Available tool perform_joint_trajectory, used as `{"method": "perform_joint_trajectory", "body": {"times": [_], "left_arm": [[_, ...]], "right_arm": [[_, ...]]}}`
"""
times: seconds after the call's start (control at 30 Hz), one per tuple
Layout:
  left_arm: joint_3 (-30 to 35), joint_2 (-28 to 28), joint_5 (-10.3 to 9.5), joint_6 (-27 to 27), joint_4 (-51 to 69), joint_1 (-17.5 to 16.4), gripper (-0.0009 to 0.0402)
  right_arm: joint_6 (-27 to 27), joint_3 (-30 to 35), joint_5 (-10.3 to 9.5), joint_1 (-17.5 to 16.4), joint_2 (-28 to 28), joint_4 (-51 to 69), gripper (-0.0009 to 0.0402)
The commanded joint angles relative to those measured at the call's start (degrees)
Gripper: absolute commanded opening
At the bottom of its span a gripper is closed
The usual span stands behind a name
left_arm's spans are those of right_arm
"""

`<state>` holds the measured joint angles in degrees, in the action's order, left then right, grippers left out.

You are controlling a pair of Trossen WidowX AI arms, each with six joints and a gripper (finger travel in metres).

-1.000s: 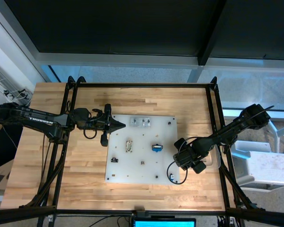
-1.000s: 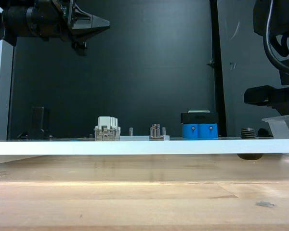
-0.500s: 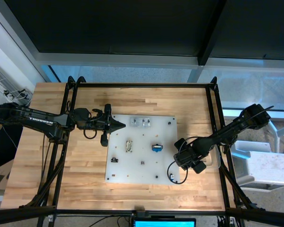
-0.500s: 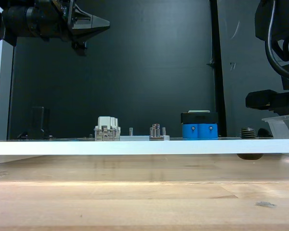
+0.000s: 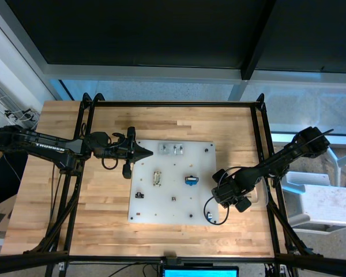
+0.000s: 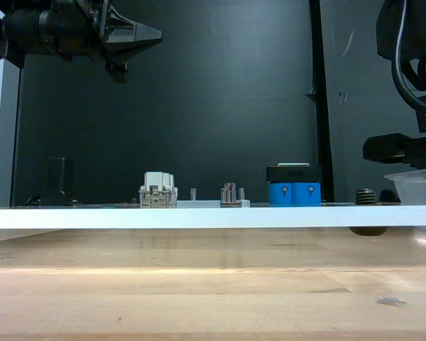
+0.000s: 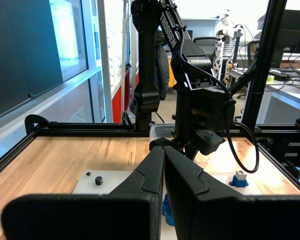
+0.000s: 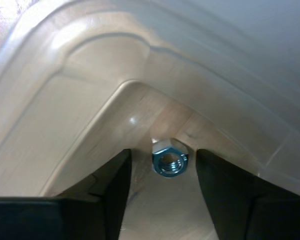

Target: Pick the M12 fastener and fasten on the M12 threads

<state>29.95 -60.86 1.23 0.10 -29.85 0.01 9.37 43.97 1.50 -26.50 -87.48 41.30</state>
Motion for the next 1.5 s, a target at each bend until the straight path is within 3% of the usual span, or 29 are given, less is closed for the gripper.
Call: {"method": "perform_joint_trajectory", "body": {"times": [0.03,0.5,0.9,1.23,1.5], "left_arm": [[0.0,0.0,0.02,0.0,0.0,0.0,0.0000],[0.0,0.0,0.02,0.0,0.0,0.0,0.0000],[0.0,0.0,0.02,0.0,0.0,0.0,0.0000],[0.0,0.0,0.02,0.0,0.0,0.0,0.0000],[0.0,0.0,0.02,0.0,0.0,0.0,0.0000]], "right_arm": [[0.0,0.0,-0.11,0.0,-0.1,0.2,0.0126],[0.0,0.0,-0.17,0.0,0.0,0.1,0.0033],[0.5,5.7,-0.09,0.0,2.5,8.5,0.0016],[11.9,14.9,-0.09,-0.2,2.6,17.6,0.0016],[27.9,24.0,-0.02,-0.4,-1.2,24.9,0.0016]]}}
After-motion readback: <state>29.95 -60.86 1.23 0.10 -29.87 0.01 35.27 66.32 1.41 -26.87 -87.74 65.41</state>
